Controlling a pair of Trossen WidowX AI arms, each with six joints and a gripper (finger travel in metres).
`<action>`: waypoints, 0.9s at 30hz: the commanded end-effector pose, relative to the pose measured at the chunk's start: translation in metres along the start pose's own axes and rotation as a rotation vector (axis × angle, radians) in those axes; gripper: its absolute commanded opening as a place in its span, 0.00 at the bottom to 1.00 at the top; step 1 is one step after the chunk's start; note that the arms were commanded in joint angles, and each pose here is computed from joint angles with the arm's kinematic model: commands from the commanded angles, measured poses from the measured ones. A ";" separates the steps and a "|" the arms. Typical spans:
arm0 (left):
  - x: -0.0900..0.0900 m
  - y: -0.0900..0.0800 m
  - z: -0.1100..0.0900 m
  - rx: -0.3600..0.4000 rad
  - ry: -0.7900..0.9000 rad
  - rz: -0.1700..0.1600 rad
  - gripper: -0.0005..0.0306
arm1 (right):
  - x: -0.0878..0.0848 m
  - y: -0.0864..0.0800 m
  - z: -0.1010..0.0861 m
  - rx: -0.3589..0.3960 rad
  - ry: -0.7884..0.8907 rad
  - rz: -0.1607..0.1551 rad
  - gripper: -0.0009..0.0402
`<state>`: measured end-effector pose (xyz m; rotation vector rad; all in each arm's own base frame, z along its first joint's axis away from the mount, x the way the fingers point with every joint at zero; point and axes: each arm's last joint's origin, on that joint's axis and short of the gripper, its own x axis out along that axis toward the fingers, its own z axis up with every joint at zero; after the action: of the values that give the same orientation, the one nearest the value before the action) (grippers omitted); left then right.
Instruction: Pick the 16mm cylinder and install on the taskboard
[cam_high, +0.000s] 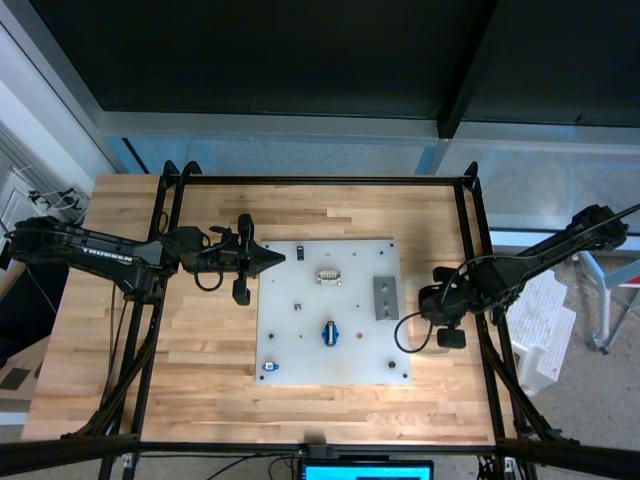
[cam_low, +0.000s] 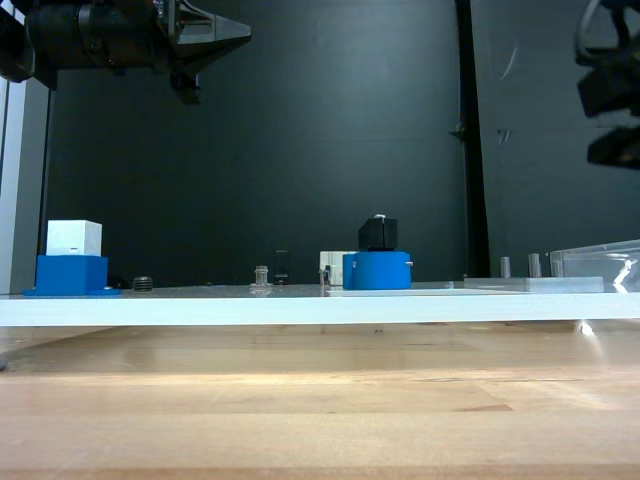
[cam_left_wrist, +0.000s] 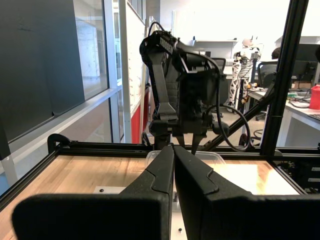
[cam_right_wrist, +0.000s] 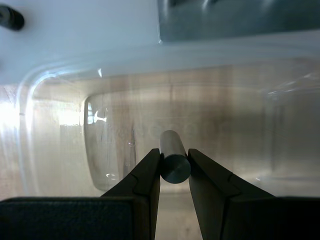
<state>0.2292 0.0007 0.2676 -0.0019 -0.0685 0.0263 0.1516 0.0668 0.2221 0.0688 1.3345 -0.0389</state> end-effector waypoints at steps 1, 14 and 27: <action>0.000 0.000 0.000 0.000 0.000 0.000 0.02 | -0.012 0.001 0.015 0.015 0.002 -0.010 0.05; 0.000 0.000 0.000 0.000 0.000 0.000 0.02 | -0.011 0.013 0.074 0.036 0.033 -0.039 0.05; 0.000 0.000 0.000 0.000 0.000 0.000 0.02 | 0.006 0.031 0.117 0.034 0.048 -0.047 0.05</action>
<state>0.2293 0.0007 0.2678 -0.0019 -0.0692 0.0263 0.2649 0.0882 0.2449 0.0656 1.3867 -0.0998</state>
